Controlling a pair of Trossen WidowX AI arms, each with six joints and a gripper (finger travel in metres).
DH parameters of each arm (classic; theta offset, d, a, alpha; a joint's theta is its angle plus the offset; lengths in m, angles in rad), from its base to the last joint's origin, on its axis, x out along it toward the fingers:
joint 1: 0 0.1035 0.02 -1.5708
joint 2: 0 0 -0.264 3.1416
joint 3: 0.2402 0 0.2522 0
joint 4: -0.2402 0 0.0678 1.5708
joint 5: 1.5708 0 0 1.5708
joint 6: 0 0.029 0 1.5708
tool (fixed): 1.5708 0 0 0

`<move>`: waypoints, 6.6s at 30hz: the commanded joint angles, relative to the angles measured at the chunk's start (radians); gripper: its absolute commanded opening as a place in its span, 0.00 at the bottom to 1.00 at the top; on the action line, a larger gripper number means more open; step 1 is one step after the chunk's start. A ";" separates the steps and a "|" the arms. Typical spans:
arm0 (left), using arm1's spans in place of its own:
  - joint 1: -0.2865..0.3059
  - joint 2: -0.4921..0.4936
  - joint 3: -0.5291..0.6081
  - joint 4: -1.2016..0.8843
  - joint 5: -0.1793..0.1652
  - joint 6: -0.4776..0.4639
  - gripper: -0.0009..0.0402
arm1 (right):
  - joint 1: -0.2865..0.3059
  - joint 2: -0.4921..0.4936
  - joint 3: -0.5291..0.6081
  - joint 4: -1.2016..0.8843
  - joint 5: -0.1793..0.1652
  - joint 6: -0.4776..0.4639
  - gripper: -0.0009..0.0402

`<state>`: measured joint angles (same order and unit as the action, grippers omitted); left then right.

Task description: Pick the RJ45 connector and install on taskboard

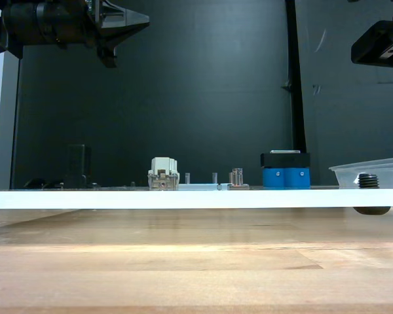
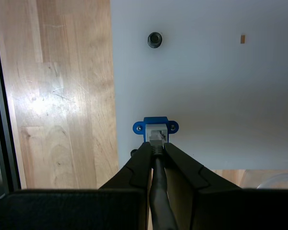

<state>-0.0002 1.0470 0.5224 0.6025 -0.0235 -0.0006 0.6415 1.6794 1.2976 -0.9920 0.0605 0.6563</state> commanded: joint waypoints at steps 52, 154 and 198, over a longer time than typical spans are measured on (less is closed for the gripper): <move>0.000 0.000 0.000 0.000 0.000 0.000 0.02 | 0.008 0.013 -0.089 0.100 0.019 -0.032 0.02; 0.000 0.000 0.000 0.000 0.000 0.000 0.02 | -0.452 -0.482 -0.100 -0.113 0.105 -0.488 0.50; 0.000 0.000 0.000 0.000 0.000 0.000 0.02 | -0.724 -0.610 -0.567 1.312 -0.141 -0.609 0.02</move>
<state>-0.0002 1.0470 0.5224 0.6025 -0.0231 -0.0002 -0.0841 1.0679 0.7456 0.2886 -0.0811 0.0406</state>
